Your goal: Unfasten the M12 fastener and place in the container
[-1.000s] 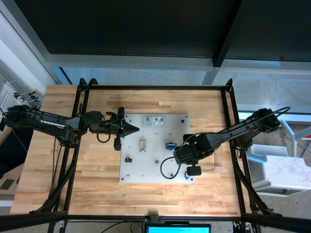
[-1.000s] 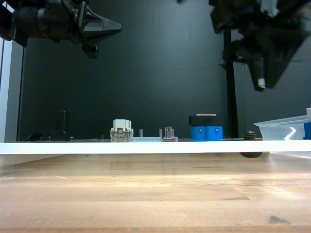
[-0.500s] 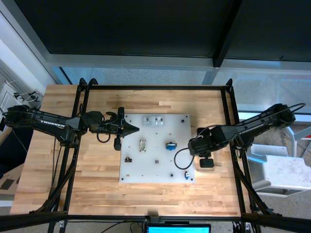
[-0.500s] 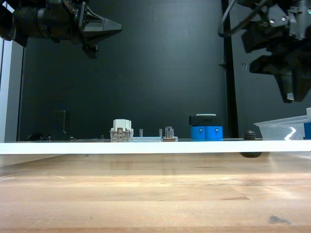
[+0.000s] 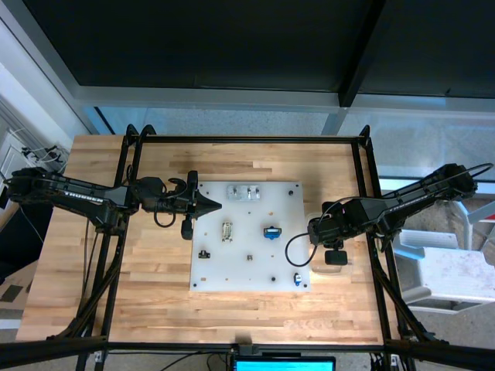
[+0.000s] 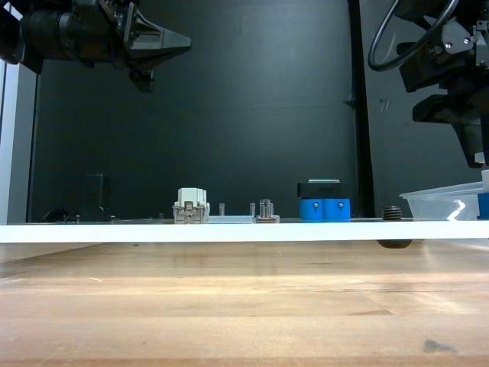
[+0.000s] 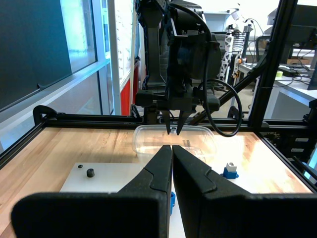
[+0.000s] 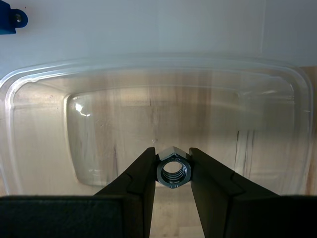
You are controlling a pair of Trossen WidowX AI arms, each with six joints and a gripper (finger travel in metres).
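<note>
In the right wrist view the M12 fastener (image 8: 173,172), a small silver hex nut, is pinched between my right gripper's (image 8: 172,153) black fingers, hanging over the floor of the clear container (image 8: 148,64). The left wrist view shows that right gripper (image 7: 173,130) pointing down just above the container (image 7: 148,136). The black ribbed stud (image 6: 392,213) stands bare on the white board (image 5: 232,282), left of the container (image 6: 439,200). From above, the right gripper (image 5: 332,241) is off the board's right edge. My left gripper (image 5: 213,205) hovers shut and holding nothing at the board's far left edge.
The board carries a blue block (image 6: 324,207), a grey connector (image 6: 191,206), a small silver post (image 6: 265,210) and a blue-and-white part (image 5: 298,280) at its near right corner. A black frame (image 5: 363,193) borders the wooden table (image 5: 139,309).
My right gripper has carried the nut rightward from above the stud at the board's near right edge to over the container, dropping slightly. The left arm has stayed still.
</note>
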